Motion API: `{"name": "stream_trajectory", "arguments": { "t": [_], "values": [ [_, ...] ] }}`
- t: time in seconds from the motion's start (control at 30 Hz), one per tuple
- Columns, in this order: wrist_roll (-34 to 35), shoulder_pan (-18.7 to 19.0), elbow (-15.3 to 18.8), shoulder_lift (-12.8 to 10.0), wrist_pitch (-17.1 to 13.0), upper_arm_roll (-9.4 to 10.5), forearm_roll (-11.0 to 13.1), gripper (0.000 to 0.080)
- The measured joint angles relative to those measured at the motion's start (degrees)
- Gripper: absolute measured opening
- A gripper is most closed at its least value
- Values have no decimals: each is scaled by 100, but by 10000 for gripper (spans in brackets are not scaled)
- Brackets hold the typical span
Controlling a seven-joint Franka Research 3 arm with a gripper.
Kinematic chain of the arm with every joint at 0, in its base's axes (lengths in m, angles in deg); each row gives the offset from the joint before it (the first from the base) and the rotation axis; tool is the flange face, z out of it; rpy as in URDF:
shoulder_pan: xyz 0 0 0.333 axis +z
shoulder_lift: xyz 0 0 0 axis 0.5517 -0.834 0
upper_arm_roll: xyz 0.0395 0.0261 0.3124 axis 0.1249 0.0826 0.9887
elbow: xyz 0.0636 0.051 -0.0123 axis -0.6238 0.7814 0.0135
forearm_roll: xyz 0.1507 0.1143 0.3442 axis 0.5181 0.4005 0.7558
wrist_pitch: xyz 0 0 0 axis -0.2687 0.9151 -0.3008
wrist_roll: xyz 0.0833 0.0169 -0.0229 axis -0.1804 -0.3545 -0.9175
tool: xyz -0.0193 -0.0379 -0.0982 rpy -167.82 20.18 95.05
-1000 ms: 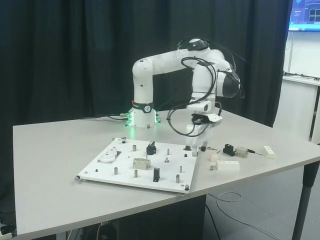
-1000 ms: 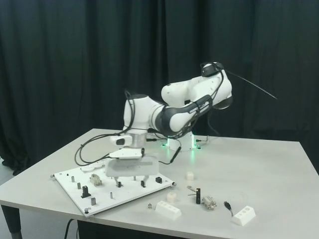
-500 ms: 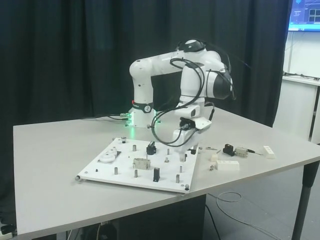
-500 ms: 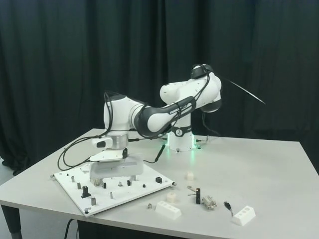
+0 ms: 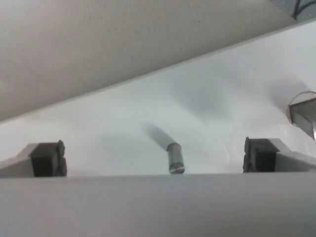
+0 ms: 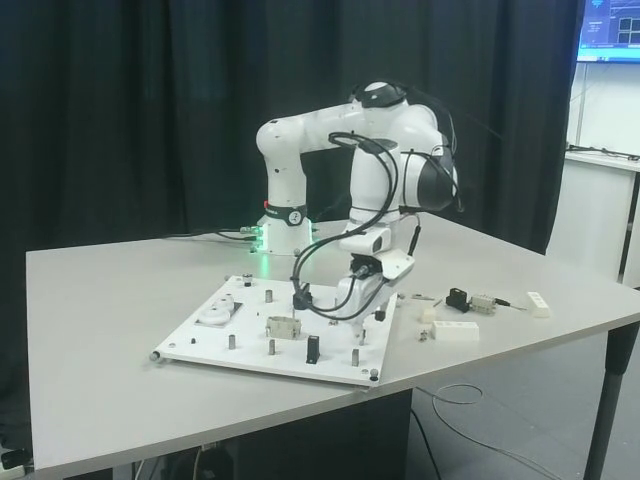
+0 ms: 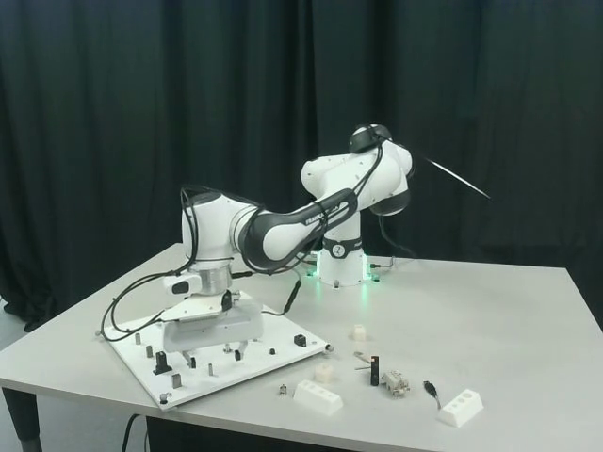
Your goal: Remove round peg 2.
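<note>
Grey table [image 6: 100, 330], white board [image 6: 250, 350], black curtain [image 6: 150, 100]

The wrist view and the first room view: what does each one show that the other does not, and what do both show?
Only the wrist view shows the round peg standing between the two open fingertips, untouched. Only the first room view shows the whole arm, the grey table and the loose parts beside the board. Both show the white board and the gripper low over it.
</note>
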Motion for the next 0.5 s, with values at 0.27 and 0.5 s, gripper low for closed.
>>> {"name": "stream_trajectory", "arguments": {
  "t": [0.27, 0.5],
  "values": [
    [-106, -97, -18, -13, -4, 66, 0, 800],
    [-194, -148, -21, -18, -14, 134, 0, 800]
  ]
}}
